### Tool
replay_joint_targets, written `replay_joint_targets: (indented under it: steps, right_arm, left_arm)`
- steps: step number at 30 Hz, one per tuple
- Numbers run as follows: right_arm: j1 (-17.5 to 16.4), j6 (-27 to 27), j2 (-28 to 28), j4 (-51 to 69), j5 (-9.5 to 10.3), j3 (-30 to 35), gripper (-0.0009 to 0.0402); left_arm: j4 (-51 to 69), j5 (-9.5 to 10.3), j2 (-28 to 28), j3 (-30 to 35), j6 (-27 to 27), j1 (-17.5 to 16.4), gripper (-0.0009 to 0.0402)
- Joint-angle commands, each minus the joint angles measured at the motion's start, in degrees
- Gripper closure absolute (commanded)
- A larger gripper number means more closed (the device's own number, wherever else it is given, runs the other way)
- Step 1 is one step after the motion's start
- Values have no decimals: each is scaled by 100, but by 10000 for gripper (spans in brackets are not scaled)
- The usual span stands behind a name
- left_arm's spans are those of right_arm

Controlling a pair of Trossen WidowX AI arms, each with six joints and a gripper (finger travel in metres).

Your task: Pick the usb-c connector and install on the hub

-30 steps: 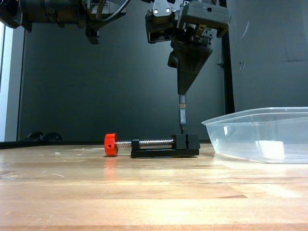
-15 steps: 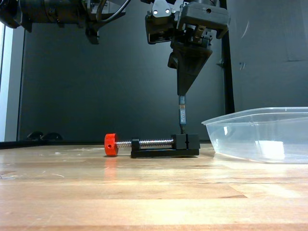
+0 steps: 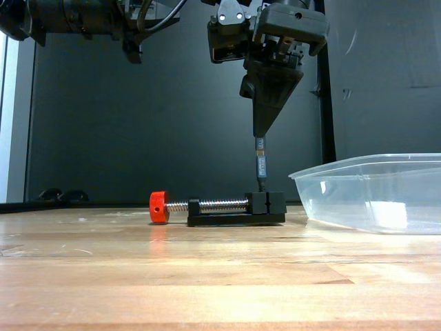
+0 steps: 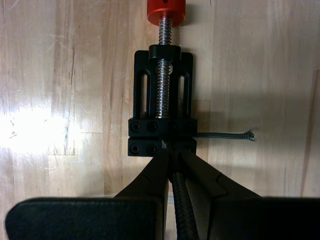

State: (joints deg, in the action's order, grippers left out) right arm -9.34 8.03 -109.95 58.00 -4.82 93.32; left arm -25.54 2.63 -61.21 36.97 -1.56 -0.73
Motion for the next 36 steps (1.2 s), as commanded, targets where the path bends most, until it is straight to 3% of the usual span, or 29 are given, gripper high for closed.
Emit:
replay_joint_targets:
  steps: [1, 36]
  right_arm:
    - [0, 2, 2, 2, -4, 2, 392]
    - [9, 4, -2, -133, 4, -118, 391]
  left_arm:
    - [-2, 0, 0, 0, 2, -2, 393]
    - [0, 0, 0, 0, 2, -2, 393]
